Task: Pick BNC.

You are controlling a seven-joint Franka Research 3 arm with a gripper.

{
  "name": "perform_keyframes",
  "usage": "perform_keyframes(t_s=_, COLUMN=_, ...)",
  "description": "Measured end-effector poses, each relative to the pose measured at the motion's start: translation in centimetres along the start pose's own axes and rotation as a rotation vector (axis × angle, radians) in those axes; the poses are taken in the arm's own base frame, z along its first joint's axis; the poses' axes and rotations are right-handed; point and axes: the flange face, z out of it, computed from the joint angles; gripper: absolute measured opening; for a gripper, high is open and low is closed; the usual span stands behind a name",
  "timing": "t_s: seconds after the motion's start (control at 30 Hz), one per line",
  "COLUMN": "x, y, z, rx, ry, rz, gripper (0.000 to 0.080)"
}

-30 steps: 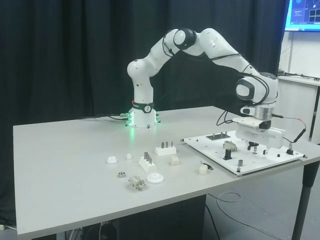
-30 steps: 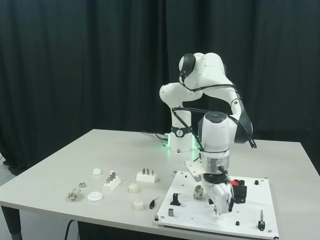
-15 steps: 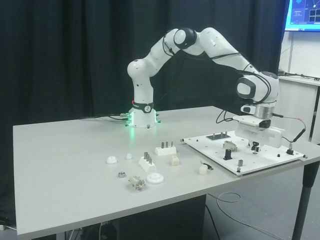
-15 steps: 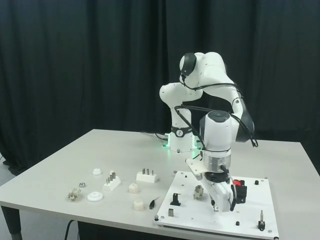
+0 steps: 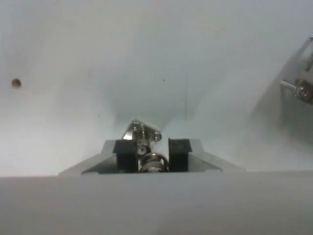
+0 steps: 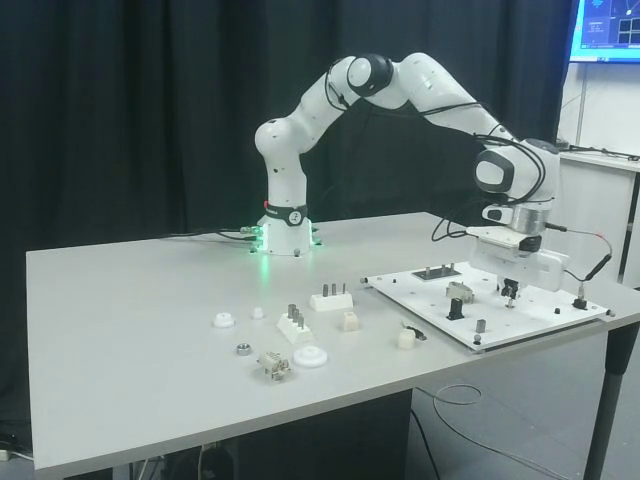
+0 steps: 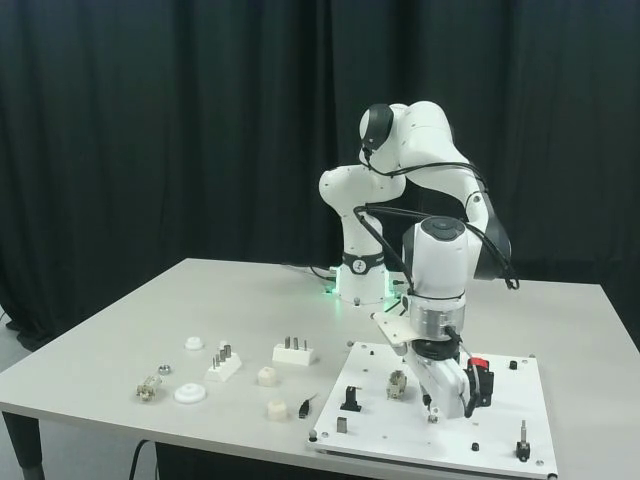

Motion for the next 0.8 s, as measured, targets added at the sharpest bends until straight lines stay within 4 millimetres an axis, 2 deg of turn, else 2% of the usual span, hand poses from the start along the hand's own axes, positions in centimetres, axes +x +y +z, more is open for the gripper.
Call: perform_keyframes(t_s=0.8, x=0.6, y=-0.6, z=-2.2, rx=0.035, ry=0.004, rz=-0.016, gripper=0.0129)
